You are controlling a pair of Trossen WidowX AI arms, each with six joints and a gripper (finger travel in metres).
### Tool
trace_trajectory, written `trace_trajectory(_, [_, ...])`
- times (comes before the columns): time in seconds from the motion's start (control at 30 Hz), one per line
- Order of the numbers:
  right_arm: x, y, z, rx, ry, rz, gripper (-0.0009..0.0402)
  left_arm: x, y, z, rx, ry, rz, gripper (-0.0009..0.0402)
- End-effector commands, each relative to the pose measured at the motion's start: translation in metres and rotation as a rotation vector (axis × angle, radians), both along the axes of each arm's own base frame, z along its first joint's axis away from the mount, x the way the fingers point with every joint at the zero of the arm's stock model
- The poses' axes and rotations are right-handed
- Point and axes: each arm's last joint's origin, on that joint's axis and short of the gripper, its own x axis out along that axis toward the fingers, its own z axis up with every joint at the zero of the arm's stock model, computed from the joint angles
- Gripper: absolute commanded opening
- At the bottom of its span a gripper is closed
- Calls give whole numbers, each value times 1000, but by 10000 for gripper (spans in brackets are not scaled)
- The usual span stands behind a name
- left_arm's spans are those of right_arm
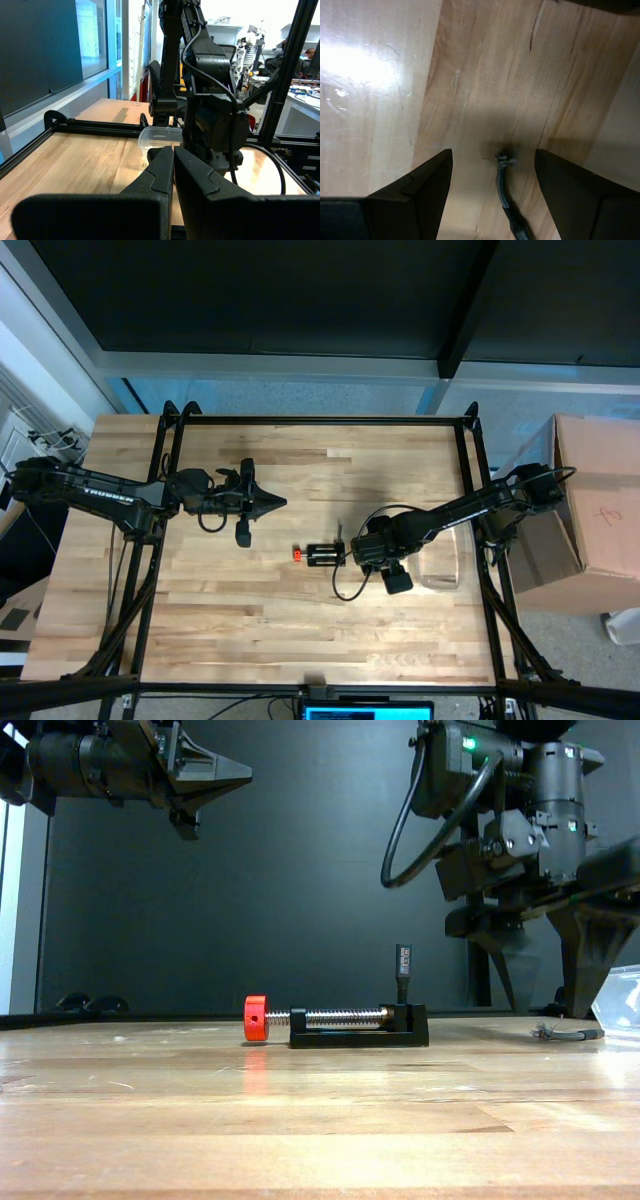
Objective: Remove the USB-C connector from the USB-C receptacle and place in the container
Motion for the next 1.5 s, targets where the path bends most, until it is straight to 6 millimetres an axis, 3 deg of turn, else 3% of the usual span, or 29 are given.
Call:
trace_trajectory(0.03, [-3, -2, -6, -2, 3, 5, 210, 0, 0, 0, 0, 0, 0, 0])
trace_trajectory(0.5, [-14, -7, -25, -4, 12, 2, 153, 0, 0, 0, 0, 0, 0, 0])
trace_trajectory(0.9, [-15, -7, -20, -1, -2, -1, -4, 0, 0, 0, 0, 0, 0, 0])
trace_trajectory(1.1, [-15, -7, -13, 0, -4, -9, -1, 0, 0, 0, 0, 0, 0, 0])
trace_trajectory(1.5, [-6, -5, 34, 29, -86, -64, 0, 0, 0, 0, 0, 0, 0, 0])
